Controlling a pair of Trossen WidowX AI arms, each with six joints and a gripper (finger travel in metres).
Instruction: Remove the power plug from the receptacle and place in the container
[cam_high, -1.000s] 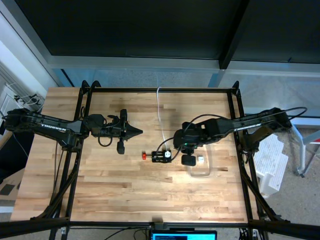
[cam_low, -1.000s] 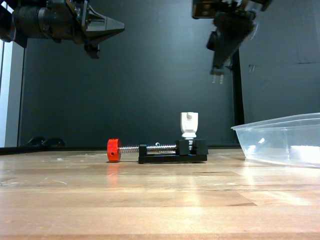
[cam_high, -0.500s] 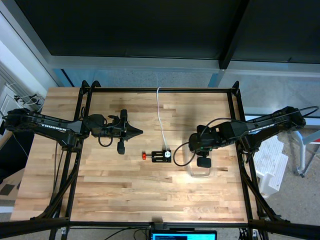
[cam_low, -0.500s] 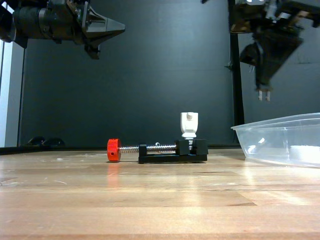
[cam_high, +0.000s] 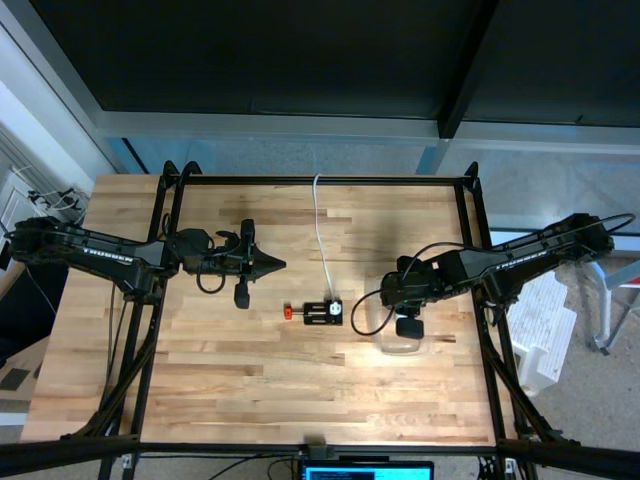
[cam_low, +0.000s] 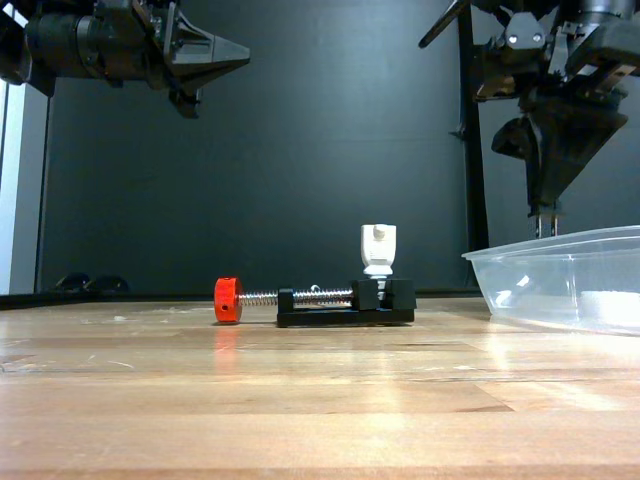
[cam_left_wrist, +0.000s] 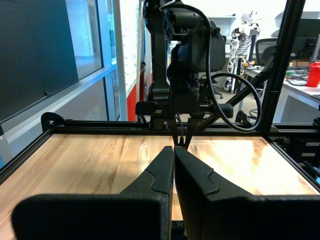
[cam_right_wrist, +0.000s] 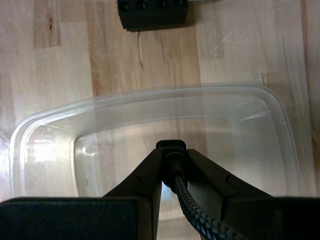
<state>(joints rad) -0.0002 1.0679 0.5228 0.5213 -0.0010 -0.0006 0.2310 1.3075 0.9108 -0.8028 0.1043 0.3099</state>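
right gripper (cam_low: 545, 205): pinching 1 power plug (cam_right_wrist: 171, 145) over 1 container (cam_right_wrist: 45, 125), desk's right edge | left gripper (cam_left_wrist: 174, 150): pressed together, aloft toward left edge | 1 receptacle (cam_low: 378, 245)

Even overhead light brightens the wooden table (cam_high: 250, 370) in the high view, with a glossy sheen beside the container (cam_high: 398, 350). The low view is dim (its backdrop is nearly black): the left gripper (cam_low: 243, 50), high at the left, and the right gripper (cam_low: 545, 205), just above the container's rim, read as silhouettes, while the receptacle (cam_low: 378, 248) stands out white. Reflections streak the container's walls. In the 2 wrist views the near fingers look soft, and the power plug (cam_right_wrist: 171, 146) pinched by the right gripper shows as featureless black.
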